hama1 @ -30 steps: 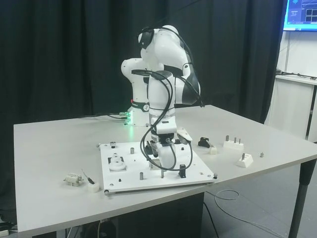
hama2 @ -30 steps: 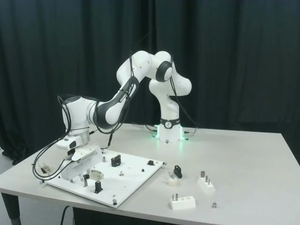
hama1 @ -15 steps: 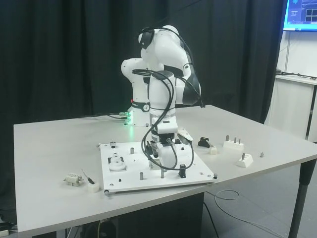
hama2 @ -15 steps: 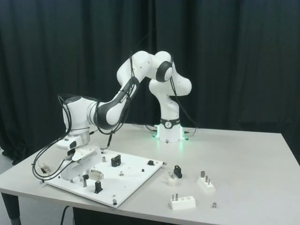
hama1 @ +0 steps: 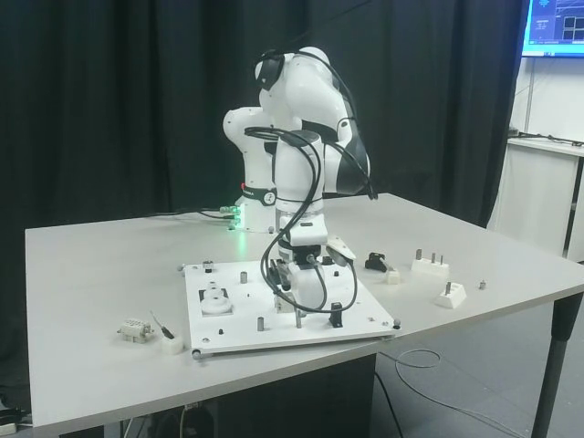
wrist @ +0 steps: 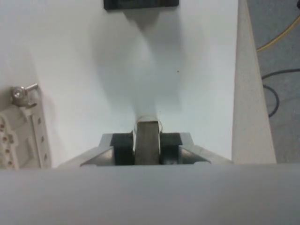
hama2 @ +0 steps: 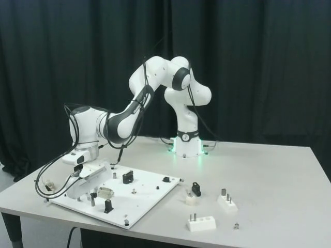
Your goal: Insert square peg 3.
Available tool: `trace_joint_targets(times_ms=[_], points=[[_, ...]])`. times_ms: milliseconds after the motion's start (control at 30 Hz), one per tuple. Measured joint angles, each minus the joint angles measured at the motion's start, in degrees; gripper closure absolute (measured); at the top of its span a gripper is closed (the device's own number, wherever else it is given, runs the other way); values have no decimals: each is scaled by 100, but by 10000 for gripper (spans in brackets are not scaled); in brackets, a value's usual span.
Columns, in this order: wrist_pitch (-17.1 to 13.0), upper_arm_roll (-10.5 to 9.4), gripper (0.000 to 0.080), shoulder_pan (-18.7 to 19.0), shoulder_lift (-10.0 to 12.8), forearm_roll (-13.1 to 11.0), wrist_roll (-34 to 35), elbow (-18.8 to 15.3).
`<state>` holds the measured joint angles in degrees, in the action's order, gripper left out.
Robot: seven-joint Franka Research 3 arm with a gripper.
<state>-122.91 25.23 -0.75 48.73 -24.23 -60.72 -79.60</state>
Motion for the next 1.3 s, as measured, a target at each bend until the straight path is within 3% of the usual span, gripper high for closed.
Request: trace_joint_targets(times_ms=[1300], points=[[-28,-9,688,18,-2,25,264,-4]])
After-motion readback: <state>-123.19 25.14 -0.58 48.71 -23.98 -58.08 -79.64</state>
